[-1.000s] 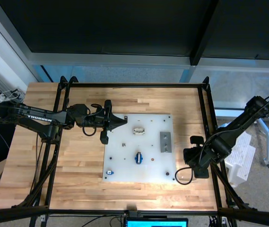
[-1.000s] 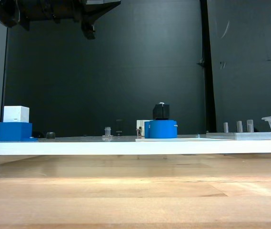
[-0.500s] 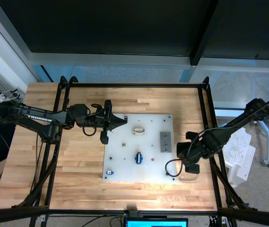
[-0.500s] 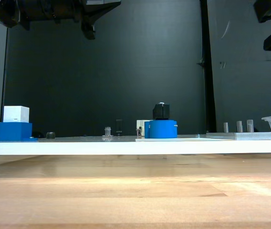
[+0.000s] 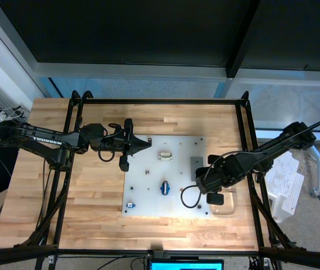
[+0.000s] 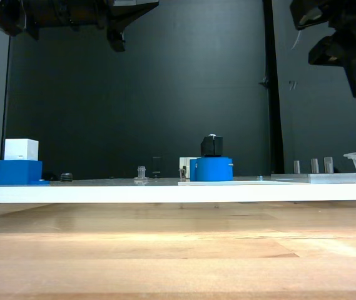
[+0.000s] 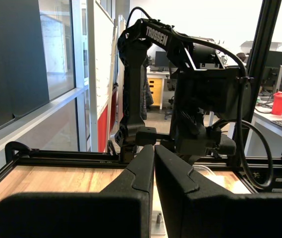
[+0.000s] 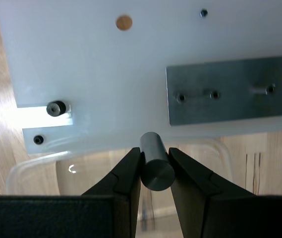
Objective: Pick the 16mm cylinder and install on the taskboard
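On a wooden table [image 5: 92, 191], the cylinder [image 8: 156, 171] sits clamped between the right gripper [image 8: 154, 151] fingers, above the taskboard [image 8: 106, 64] edge, near its grey block [image 8: 227, 89] and over a clear tray [image 8: 36, 173]; the left gripper [image 7: 154, 151], fingers pressed together, hangs over the taskboard's far left corner

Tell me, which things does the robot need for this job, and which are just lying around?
Needed: metal peg, held in the right end effector over the edge of the white board.
Lying about: blue connector, clear tray, left end effector parked shut at the board's far corner.
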